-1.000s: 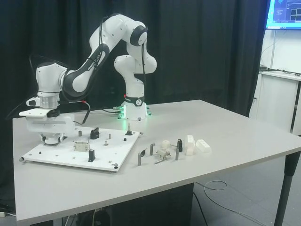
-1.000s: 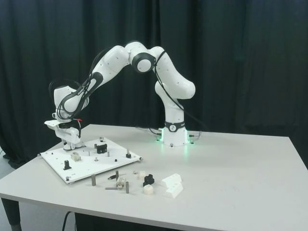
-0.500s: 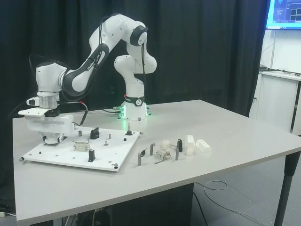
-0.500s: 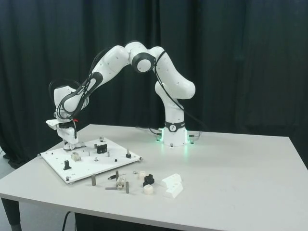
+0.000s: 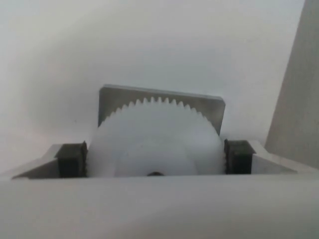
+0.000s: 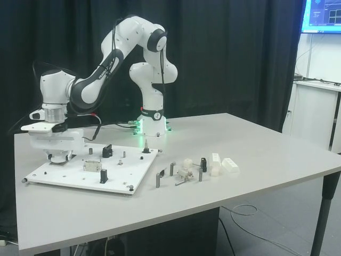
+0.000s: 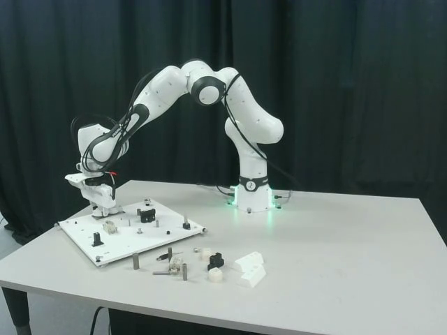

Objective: Remove large gear.

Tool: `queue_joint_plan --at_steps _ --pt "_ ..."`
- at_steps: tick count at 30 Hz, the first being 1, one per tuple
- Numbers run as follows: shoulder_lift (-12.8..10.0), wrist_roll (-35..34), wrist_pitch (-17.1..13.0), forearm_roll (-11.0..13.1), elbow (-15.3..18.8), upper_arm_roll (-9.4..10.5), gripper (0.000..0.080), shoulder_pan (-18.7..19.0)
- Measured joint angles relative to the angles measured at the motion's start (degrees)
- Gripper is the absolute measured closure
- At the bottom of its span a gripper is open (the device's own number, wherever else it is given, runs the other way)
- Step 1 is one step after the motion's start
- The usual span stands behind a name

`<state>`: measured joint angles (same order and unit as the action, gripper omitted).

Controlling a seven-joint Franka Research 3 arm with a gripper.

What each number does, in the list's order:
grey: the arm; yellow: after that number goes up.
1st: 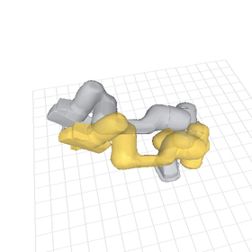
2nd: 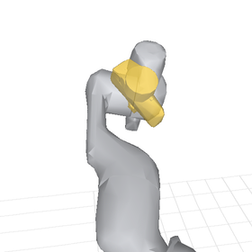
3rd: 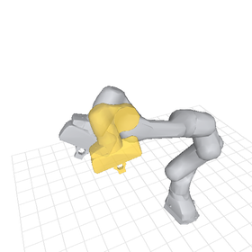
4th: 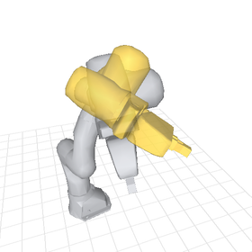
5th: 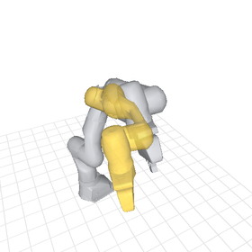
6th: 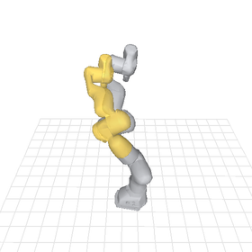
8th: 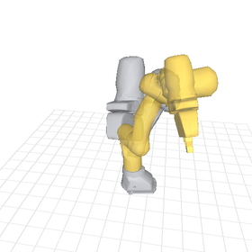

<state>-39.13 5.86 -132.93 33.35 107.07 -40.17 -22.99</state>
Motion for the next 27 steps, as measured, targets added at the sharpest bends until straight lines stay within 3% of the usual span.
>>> queue_joint_plan --at_steps 10,27 --pt "0.0 -7.7 0.0 0.1 0.0 -0.06 0.0207 0.0" --pt "0.0 -0.2 0.7 -0.2 -0.4 -0.16 0.0207 0.0"
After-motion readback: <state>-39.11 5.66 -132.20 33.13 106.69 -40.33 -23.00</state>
